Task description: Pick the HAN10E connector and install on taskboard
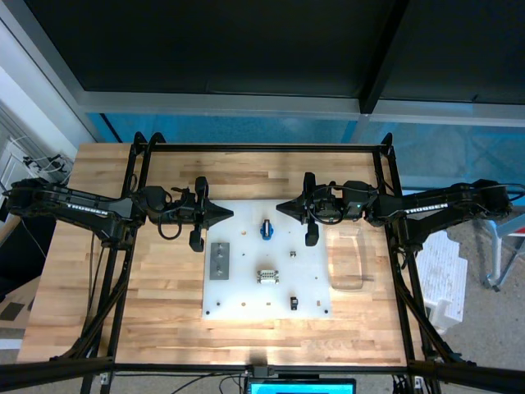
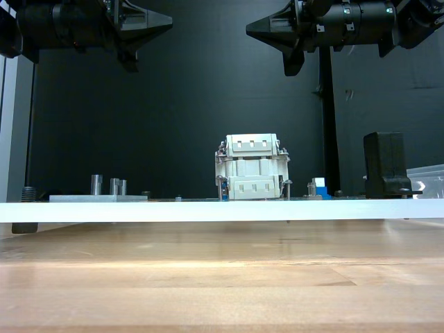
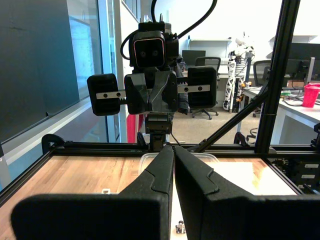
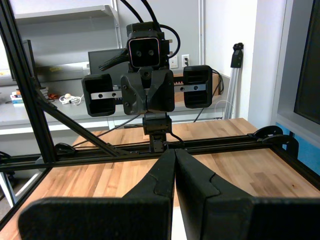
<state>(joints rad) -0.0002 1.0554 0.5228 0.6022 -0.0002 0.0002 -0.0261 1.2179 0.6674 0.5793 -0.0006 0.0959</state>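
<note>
Left hand (image 1: 227, 213) and right hand (image 1: 281, 207) hang high over the far part of the taskboard (image 1: 238, 308). Tips face each other across a gap. On each, the fingers are pressed together with nothing held. It reads as a parked pose, keeping both clear of the work below.

HAN10E connector (image 1: 267, 277) stands upright near the board's middle, beside the grey metal block (image 1: 220, 260), with the blue knob (image 1: 267, 229) beyond it, well below either hand. Low view shows two stacked pale shells. I can't tell whether it is latched into a mount or merely resting. The board lies flat on the wooden counter (image 1: 123, 312), giving a level base for pressing parts in.
</note>
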